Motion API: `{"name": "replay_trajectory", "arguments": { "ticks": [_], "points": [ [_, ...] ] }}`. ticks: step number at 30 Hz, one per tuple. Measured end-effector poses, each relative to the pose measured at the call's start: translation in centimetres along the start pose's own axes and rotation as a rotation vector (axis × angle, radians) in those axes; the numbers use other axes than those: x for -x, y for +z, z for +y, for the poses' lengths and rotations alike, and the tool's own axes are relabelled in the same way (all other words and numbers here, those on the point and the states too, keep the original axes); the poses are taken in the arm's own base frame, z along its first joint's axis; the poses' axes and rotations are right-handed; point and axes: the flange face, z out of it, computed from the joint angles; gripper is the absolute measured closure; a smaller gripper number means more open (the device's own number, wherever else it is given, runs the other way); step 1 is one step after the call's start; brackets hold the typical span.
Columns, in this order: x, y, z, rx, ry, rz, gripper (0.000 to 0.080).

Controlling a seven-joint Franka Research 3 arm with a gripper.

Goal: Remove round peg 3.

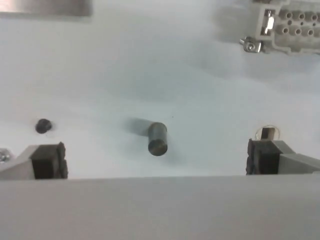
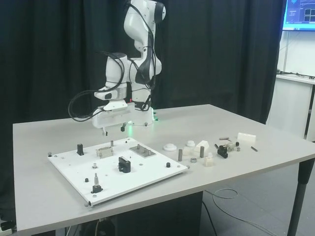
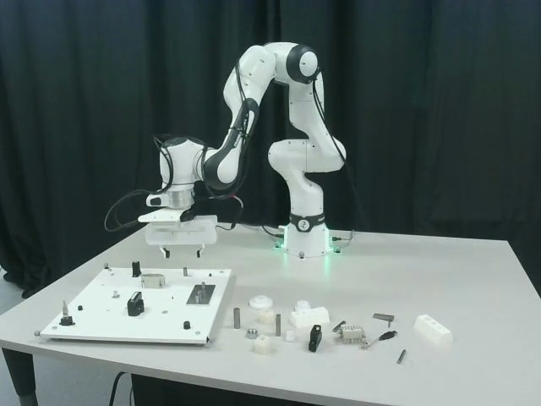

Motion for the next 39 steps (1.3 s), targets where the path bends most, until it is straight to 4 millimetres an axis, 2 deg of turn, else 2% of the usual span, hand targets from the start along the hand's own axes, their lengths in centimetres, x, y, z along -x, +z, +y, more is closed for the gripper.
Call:
{"name": "replay_trajectory", "arguments": {
  "ticks": [16,39],
  "points": [
    [0.5,3.3,1.4,-0.043,0.003,0.003,0.0003],
    [1.8,4.5,1.5,-0.048,-0.001,-0.017,0.0003]
  ]
}}
